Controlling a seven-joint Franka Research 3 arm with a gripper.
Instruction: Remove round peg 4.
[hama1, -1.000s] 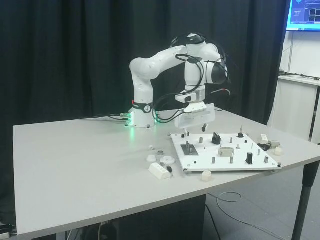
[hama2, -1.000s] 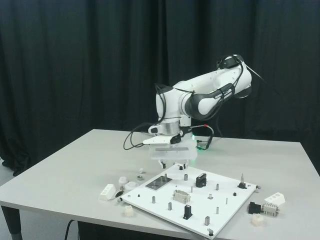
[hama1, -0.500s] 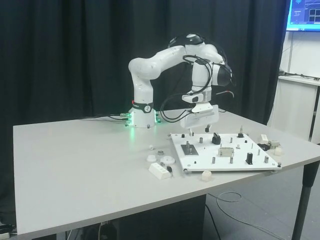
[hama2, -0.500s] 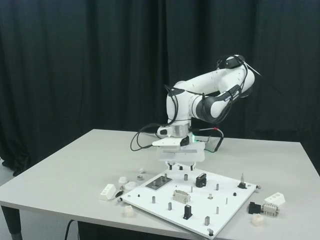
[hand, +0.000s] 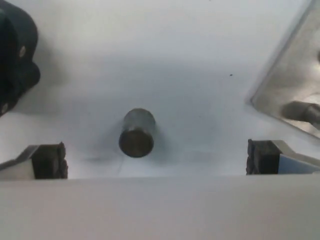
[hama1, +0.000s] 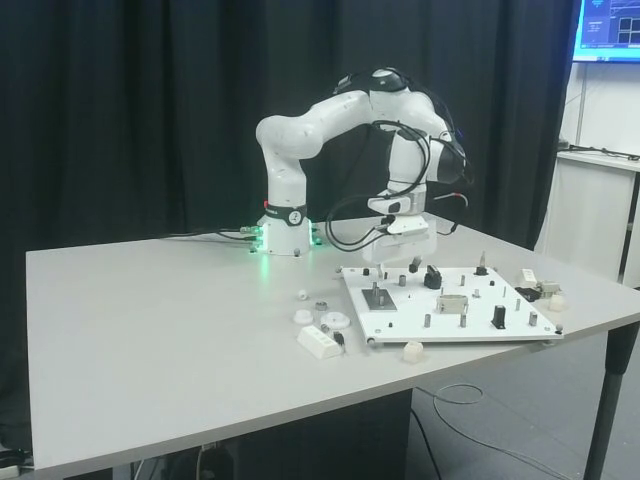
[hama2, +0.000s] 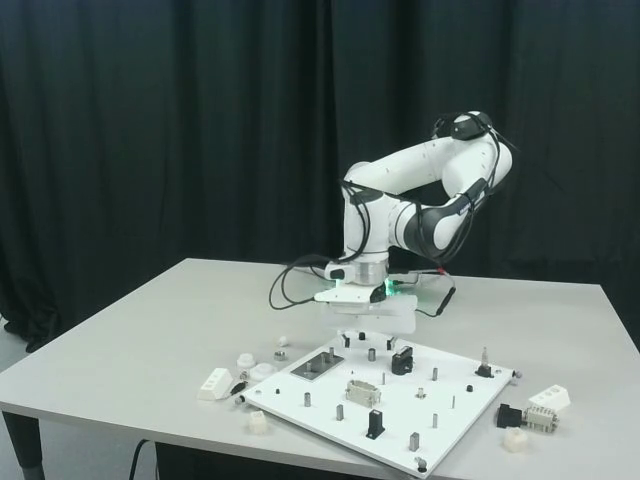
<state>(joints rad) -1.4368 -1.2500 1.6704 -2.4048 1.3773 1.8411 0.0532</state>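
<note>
A short grey round peg (hand: 136, 134) stands upright in the white board (hand: 200, 50); it also shows as the peg (hama2: 371, 354) near the board's far edge. My gripper (hand: 155, 159) is open and hangs just above the board, with the peg between its black fingertips (hand: 48, 161) and not touched by them. From the room, the gripper (hama2: 367, 342) sits low over the far part of the board (hama2: 455, 425), and in the first room view the gripper (hama1: 398, 267) is above the board (hama1: 520, 330).
A black connector (hand: 15, 50) and a grey metal plate (hand: 295, 85) with its own peg (hand: 302, 111) flank the gripper closely. Several more pegs and fittings stand on the board. Loose white parts (hama2: 245, 362) and a white block (hama2: 215, 383) lie beside it.
The arm has swung across from the board's near-left corner region to over the far-edge peg and come lower. The fingers stay apart.
</note>
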